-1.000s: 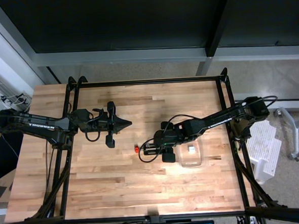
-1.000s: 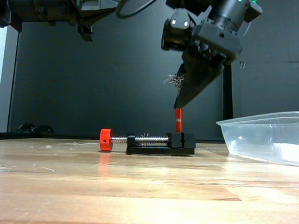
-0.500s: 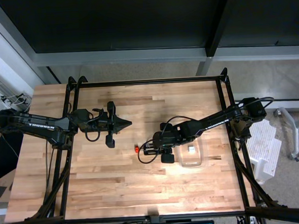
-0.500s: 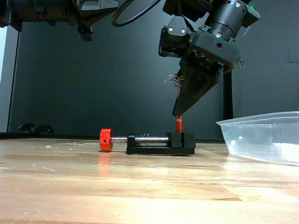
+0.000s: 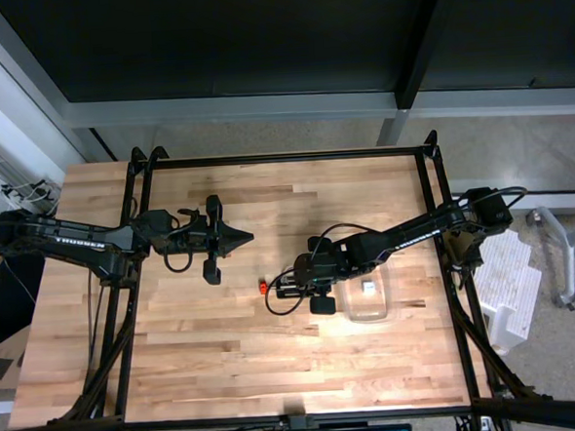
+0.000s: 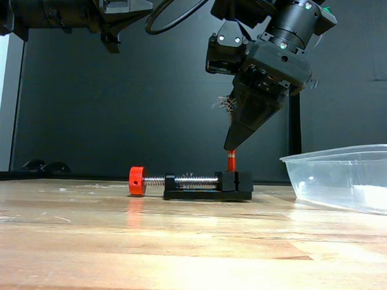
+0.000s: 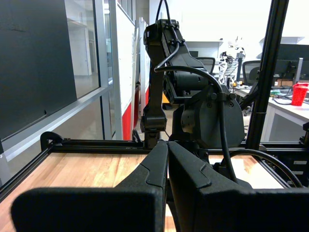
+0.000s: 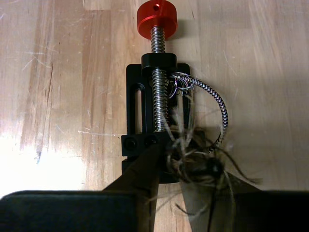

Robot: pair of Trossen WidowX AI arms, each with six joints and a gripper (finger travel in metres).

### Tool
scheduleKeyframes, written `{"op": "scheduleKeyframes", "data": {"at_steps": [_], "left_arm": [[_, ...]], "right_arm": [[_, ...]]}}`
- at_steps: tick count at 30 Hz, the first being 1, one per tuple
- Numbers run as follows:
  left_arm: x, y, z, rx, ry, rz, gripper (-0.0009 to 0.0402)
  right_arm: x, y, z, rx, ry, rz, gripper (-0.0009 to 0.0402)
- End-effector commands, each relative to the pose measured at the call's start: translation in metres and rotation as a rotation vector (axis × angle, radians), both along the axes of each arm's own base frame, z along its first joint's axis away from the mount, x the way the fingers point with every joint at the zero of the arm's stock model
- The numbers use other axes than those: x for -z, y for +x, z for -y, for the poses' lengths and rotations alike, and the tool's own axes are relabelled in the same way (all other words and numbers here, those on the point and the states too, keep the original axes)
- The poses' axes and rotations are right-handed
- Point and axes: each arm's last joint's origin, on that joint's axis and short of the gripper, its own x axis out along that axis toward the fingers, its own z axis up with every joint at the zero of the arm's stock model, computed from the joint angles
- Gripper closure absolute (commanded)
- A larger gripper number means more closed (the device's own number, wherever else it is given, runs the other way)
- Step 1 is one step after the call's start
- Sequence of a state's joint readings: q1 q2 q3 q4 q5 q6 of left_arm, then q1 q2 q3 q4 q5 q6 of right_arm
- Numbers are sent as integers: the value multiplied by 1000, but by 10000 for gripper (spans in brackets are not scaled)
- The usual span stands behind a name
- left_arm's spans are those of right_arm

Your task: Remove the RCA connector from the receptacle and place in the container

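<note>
The receptacle (image 6: 208, 184) is a small black vise with a red knob (image 6: 136, 181), lying on the wooden table (image 5: 228, 356). The red RCA connector (image 6: 231, 161) stands upright in its right end. My right gripper (image 6: 230, 146) points straight down and is shut on the connector's top. In the right wrist view the receptacle (image 8: 133, 121) lies under the right gripper (image 8: 174, 154), with a frayed braided cable (image 8: 219, 104) looping beside it. The clear container (image 6: 346, 177) sits just right of the receptacle. My left gripper (image 5: 248, 238) hangs shut and empty, high over the table's left half.
A small white piece (image 5: 368, 287) lies inside the container (image 5: 381, 312). A black frame (image 5: 284, 158) borders the table at the back and sides. The left arm (image 5: 74, 243) reaches in from the left edge.
Over the last second my right gripper came down and slightly left onto the connector's top, covering its upper part. In the last half second it barely moved. The left arm stayed still.
</note>
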State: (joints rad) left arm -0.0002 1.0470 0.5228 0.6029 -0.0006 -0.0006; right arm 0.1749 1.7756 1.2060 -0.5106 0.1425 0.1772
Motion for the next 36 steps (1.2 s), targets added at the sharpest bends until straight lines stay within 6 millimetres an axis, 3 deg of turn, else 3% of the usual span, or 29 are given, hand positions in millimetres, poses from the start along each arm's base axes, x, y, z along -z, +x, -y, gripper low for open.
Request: {"op": "scheduleKeyframes", "data": {"at_steps": [1, 6, 16, 36], "left_arm": [[0, 0, 0, 0, 0, 0, 393], [0, 0, 0, 0, 0, 0, 393], [0, 0, 0, 0, 0, 0, 393], [0, 0, 0, 0, 0, 0, 393]], "right_arm": [[0, 0, 0, 0, 1, 1, 372], [-1, 0, 0, -2, 0, 2, 394], [-9, 4, -1, -3, 3, 22, 391], [-76, 10, -2, -30, -4, 71, 391]]}}
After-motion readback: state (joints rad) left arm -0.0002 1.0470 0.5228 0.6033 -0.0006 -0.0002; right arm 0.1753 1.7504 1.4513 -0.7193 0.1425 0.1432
